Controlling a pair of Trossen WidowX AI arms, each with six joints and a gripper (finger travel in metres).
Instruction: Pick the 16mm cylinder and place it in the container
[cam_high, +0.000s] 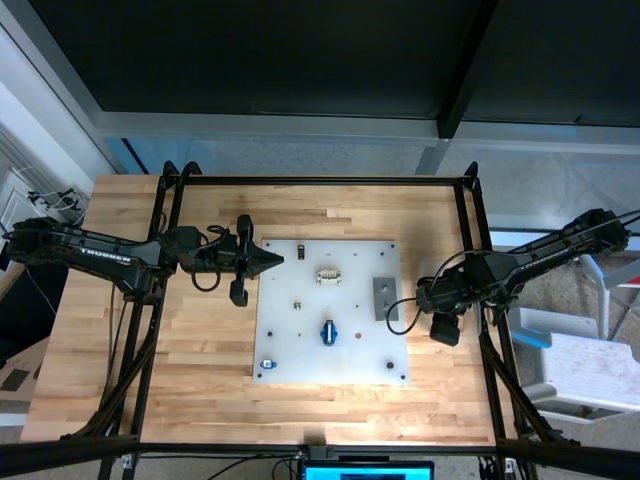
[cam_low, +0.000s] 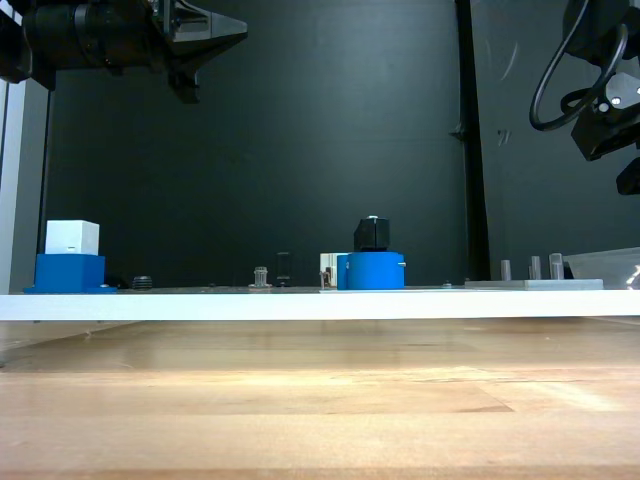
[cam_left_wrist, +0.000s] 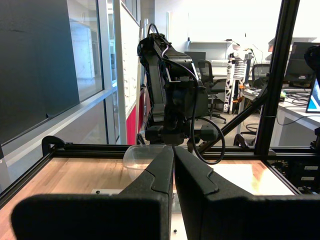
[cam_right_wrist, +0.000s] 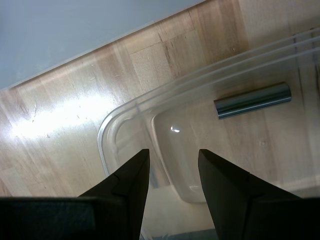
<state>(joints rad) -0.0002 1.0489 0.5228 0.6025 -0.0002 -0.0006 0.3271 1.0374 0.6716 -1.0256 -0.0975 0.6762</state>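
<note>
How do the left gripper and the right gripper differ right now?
The left gripper is shut, jaws pressed together; the right gripper is open, jaws apart. The left gripper points level, high over the white board's left edge; the right gripper points down at the container, where the cylinder lies. Both are black and hold nothing.
</note>
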